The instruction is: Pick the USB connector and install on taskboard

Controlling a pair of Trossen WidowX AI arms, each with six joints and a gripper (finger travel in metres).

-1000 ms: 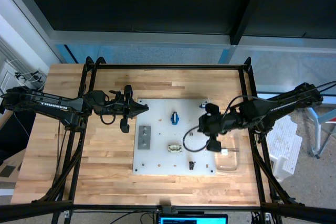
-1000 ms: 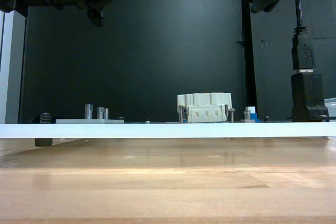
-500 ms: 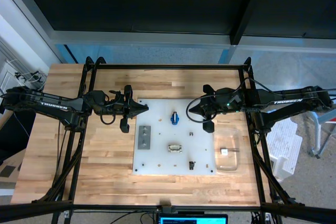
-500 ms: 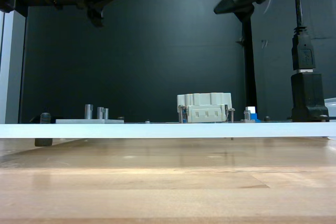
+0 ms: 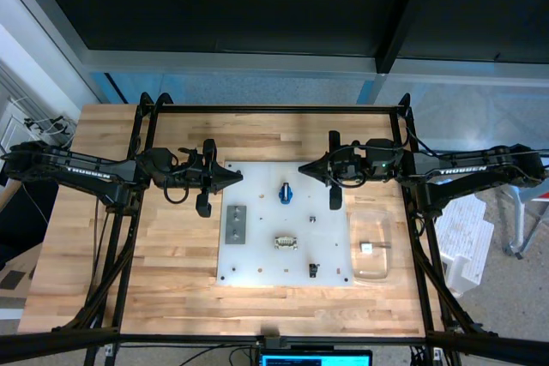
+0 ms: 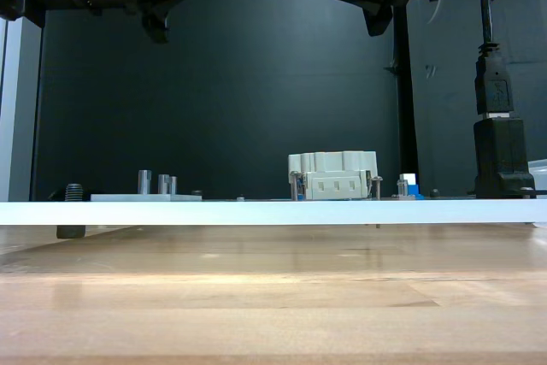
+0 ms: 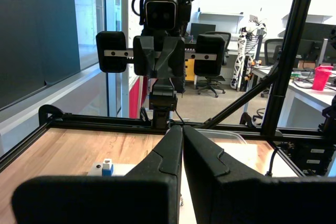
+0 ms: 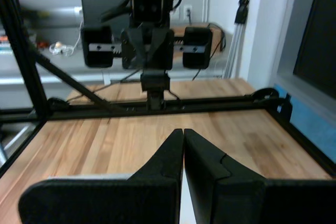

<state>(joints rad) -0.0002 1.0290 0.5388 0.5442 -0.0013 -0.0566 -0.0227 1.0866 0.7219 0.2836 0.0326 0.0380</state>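
Two tools in play: left tool (image 5: 236,176) above the taskboard's (image 5: 257,267) far left corner, right tool (image 5: 302,167) above its far edge, each pinched closed. One taskboard, one table (image 5: 154,280). On the board: one grey metal block (image 5: 235,224), one blue knob (image 5: 286,192), one beige connector (image 5: 286,243), one USB connector (image 5: 314,270). One clear tray (image 5: 388,273), one white cube (image 5: 366,248) inside.

Black left pincer (image 5: 237,176); black right pincer (image 5: 302,167); white lettering (image 5: 88,172).
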